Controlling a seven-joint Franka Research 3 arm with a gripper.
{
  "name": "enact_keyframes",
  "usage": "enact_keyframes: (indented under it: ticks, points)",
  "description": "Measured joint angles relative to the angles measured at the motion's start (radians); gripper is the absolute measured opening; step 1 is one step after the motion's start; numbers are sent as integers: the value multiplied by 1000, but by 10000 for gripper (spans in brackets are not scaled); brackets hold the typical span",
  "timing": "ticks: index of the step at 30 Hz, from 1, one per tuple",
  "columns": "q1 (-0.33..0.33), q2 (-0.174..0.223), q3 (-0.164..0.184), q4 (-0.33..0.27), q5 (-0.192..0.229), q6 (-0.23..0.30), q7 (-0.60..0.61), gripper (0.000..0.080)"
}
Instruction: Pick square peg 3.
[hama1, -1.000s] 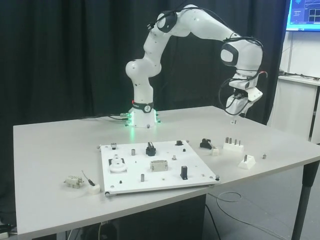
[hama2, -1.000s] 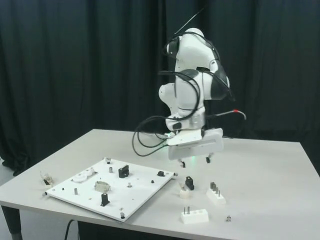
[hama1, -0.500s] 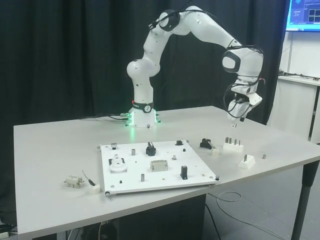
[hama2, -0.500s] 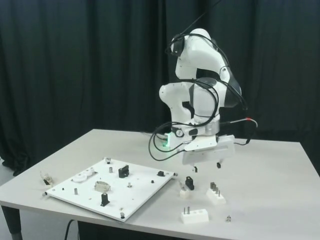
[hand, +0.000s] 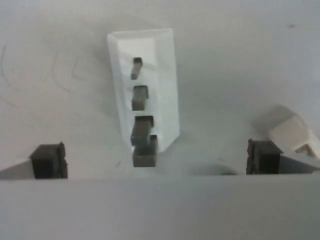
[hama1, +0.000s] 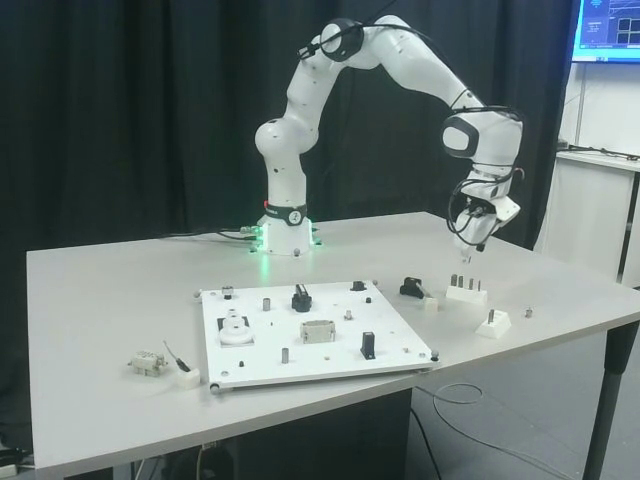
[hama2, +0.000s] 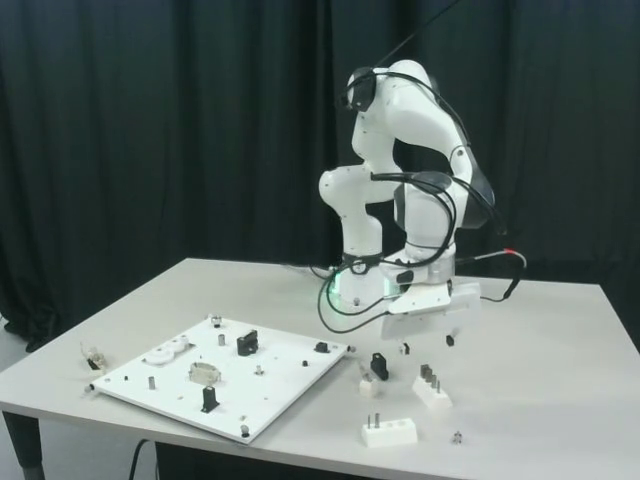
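wide-open, empty two-finger gripper over white peg block near desk's edge; risk: grabbing neighbouring grey square peg.

Two opposed room views; wrist downward, perhaps.

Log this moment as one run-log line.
phase: approach | claw: open, empty, above white peg holder | square pegs: seated in holder, none gripped | holder: on grey table, beside white board
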Motion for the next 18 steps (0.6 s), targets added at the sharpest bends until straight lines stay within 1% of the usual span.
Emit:
enact_keyframes:
  ticks: [6, 18]
  points:
    - [20, -2, 0, -45, -4, 50, 0, 800]
    - [41, -18, 1, -126, -27, 145, -9, 800]
